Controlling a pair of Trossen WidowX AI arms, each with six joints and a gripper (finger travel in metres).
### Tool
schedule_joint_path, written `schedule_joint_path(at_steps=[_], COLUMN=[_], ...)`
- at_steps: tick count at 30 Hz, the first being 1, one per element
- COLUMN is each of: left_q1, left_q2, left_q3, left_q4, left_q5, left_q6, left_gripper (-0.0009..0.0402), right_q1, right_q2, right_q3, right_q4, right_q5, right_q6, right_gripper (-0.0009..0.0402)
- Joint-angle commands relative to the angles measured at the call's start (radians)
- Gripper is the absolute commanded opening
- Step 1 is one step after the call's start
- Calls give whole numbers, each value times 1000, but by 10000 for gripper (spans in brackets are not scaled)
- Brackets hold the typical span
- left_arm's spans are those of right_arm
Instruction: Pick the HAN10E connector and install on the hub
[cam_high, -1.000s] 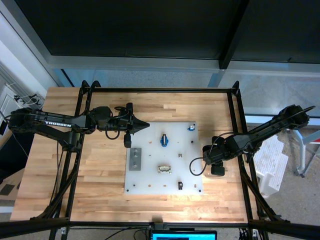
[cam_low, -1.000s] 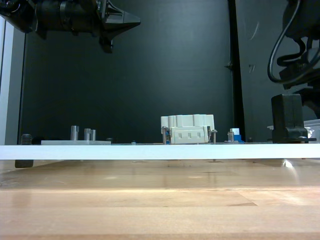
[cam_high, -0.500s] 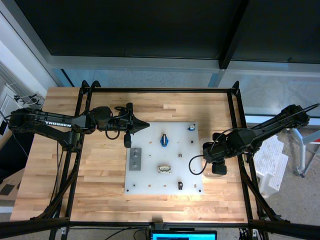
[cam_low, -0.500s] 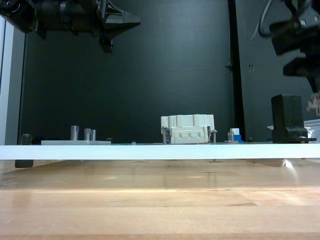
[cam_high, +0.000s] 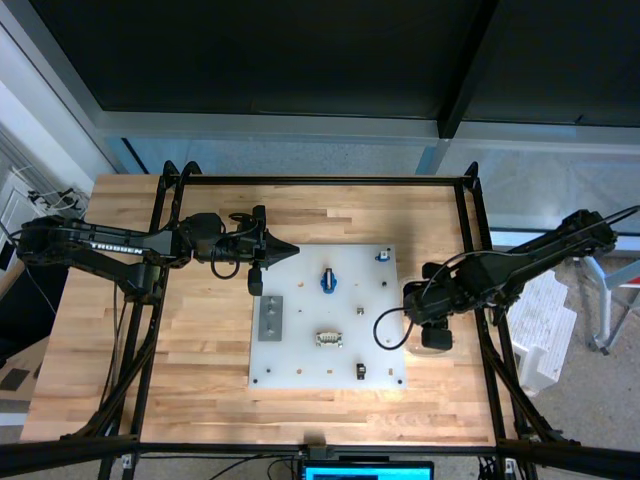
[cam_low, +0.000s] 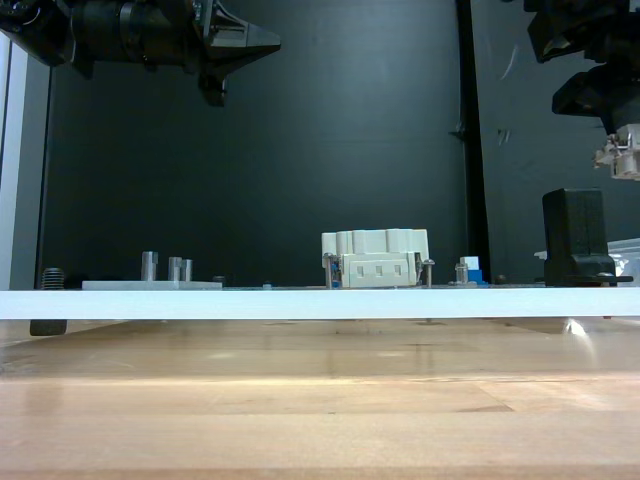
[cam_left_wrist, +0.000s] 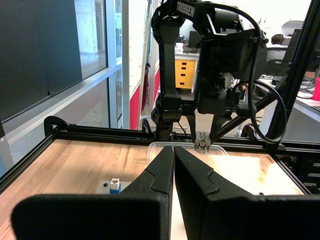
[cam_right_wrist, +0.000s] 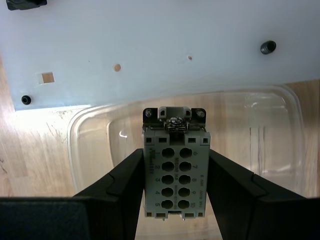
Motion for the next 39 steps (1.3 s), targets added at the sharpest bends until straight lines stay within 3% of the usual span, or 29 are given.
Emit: schedule_joint_path(at_steps=[1, 14, 39], left_q1=[0, 0, 0], left_q2=[0, 0, 0], left_q3=[0, 0, 0], left_q4=[1, 1, 0], left_q5=[0, 0, 0], left_q6=[0, 0, 0], left_gripper=[0, 0, 0], right_q1=[-14, -66, -77], right_q2=[42, 256, 564], right_q3=[24, 224, 528], right_q4=[4, 24, 27], right_q5=[1, 9, 8], right_q6=[-27, -59, -57], right_gripper=[43, 43, 43])
